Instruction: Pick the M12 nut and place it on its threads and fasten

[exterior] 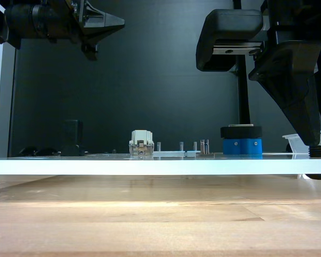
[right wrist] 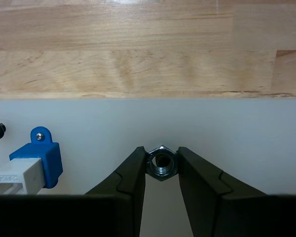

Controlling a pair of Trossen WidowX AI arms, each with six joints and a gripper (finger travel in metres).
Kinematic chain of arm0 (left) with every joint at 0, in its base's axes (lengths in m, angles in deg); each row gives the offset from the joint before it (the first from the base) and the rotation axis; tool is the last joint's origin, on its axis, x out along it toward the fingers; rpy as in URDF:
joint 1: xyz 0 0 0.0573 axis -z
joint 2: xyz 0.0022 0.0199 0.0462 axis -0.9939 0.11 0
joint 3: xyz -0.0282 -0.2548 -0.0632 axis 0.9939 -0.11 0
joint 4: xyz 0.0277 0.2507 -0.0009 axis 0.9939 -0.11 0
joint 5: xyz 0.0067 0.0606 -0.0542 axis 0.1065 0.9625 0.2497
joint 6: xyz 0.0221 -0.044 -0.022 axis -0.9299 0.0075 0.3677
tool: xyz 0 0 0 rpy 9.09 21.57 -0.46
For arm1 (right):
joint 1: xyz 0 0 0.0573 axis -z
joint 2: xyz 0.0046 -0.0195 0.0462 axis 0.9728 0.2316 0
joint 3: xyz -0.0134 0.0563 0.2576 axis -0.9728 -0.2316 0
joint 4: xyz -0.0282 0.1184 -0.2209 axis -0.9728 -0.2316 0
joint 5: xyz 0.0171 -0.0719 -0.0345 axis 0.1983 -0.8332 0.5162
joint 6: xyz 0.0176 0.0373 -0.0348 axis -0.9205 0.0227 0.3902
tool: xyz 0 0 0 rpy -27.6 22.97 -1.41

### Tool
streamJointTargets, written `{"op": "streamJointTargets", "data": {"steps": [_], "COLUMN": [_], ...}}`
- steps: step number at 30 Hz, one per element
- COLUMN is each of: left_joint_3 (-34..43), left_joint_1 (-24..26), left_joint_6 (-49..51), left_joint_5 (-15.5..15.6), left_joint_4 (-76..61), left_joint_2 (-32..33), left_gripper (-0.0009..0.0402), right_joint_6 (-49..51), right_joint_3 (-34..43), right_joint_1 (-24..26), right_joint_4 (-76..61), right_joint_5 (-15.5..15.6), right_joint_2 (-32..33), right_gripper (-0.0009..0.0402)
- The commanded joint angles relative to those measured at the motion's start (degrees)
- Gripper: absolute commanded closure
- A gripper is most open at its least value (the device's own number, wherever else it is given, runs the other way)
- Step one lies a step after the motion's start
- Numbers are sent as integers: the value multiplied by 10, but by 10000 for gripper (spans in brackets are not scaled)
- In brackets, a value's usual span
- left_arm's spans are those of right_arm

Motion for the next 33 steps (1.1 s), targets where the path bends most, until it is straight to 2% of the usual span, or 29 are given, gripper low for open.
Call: {"op": "streamJointTargets", "data": {"steps": [1, 17, 22, 26, 33], "left_joint_3": [0, 0, 0, 0, 0], "left_joint_1": [0, 0, 0, 0, 0], "left_joint_6": [0, 0, 0, 0, 0], "left_joint_5": [0, 0, 0, 0, 0], "left_joint_4": [0, 0, 0, 0, 0], "left_joint_2": [0, 0, 0, 0, 0], "left_gripper": [393, 393, 393, 393, 393], "right_joint_6": [1, -2, -39, -93, -271], "right_joint_3": [-1, -1, -1, -1, -1], "right_joint_1": [2, 8, 8, 10, 13], "right_joint_4": [0, 1, 2, 2, -3], "right_joint_5": [-19, -19, -19, -19, -19], "right_joint_2": [1, -2, -2, -2, -2], "right_gripper": [366, 366, 366, 366, 366]}}
